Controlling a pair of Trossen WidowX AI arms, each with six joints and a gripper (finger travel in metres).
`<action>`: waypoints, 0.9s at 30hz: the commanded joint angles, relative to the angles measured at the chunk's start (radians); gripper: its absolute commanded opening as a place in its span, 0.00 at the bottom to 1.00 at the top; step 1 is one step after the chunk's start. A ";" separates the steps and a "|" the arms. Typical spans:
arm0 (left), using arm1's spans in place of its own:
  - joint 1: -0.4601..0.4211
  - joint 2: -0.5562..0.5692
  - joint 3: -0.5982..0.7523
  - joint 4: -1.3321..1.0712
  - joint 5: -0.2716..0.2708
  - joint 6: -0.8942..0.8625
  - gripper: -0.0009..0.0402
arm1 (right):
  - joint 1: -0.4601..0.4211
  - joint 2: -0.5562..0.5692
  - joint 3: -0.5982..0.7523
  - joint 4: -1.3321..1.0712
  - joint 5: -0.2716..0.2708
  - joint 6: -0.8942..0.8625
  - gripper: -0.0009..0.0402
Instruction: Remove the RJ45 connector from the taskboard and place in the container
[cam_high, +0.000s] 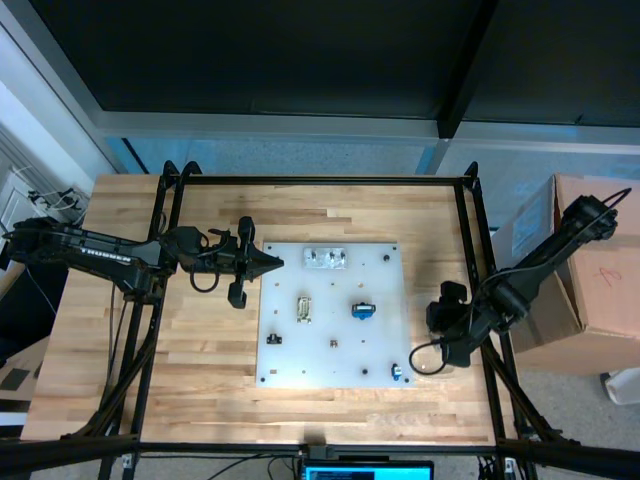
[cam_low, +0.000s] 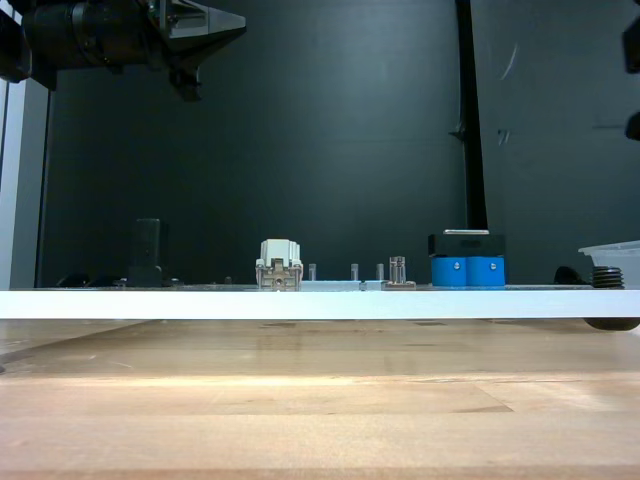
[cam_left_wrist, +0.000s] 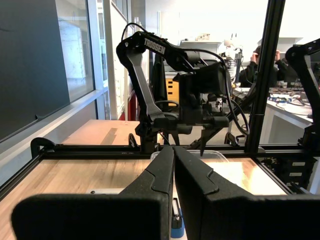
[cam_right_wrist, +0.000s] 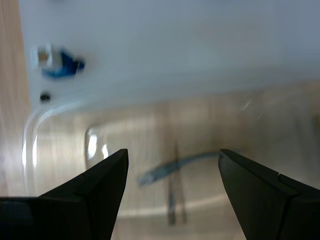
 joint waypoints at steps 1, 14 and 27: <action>0.000 0.000 0.000 0.000 0.000 0.000 0.02 | -0.049 -0.053 0.001 0.048 0.033 -0.053 0.58; 0.000 0.000 0.000 0.000 0.000 0.000 0.02 | -0.328 -0.188 0.001 0.385 0.068 -0.478 0.27; 0.000 0.000 0.000 0.000 0.000 0.000 0.02 | -0.562 -0.229 -0.016 0.725 -0.086 -0.768 0.02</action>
